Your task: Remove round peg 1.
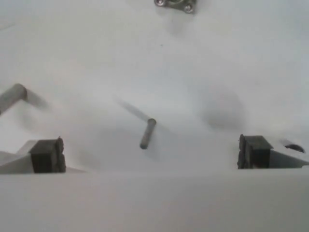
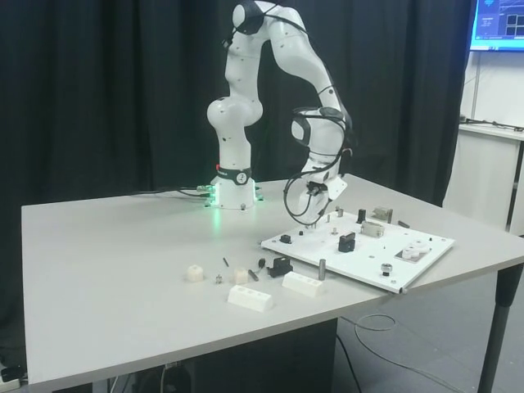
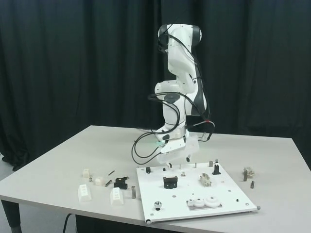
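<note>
Here the hand [image 1: 149, 154] hangs released above the white board [image 2: 426, 258], its 2 fingers [image 1: 47, 155] spread wide with nothing between them. Round peg 1 [image 1: 147, 134] stands upright in the board, roughly midway beneath the gap. To do this step well, the hand should probably descend straight, centre on the peg, grip it and lift vertically without tilting. The board lies on the grey bench [image 2: 98, 262], black curtains [image 2: 98, 90] behind.

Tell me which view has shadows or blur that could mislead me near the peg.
Wrist view: the thin peg throws a long soft shadow across the white board, and everything looks hazy. First room view: a green glow at the arm's base. Second room view: even light, faint shadows.
</note>
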Controlling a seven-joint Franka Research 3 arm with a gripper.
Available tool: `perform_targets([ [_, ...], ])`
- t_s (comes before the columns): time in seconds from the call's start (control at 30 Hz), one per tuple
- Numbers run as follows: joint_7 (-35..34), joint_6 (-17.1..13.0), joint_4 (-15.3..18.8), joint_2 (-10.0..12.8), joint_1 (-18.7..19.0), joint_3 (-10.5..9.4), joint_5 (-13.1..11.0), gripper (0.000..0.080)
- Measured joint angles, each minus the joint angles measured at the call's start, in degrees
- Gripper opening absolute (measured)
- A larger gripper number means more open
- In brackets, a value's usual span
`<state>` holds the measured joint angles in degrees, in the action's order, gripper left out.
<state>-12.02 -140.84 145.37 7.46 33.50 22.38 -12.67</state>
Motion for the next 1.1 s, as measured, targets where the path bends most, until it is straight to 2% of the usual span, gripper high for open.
perform_targets([
  [0.2, -6.5, -1.2, 0.0, 0.8, 0.0, -1.29, 0.2, 0.08],
  [0.3, -9.8, -1.6, 0.0, 1.2, 0.0, -1.84, 1.0, 0.08],
  [0.53, -18.9, -1.5, 0.0, 1.3, 0.0, -2.77, 6.1, 0.08],
  [0.73, -24.0, -1.1, 0.0, 1.2, 0.0, -3.79, 10.3, 0.08],
  [0.9, -26.2, -0.6, -0.1, 1.1, 0.0, -4.46, 12.5, 0.08],
  [1.1, -26.7, -0.6, -0.3, 1.1, -0.2, -4.66, 13.6, 0.08],
])
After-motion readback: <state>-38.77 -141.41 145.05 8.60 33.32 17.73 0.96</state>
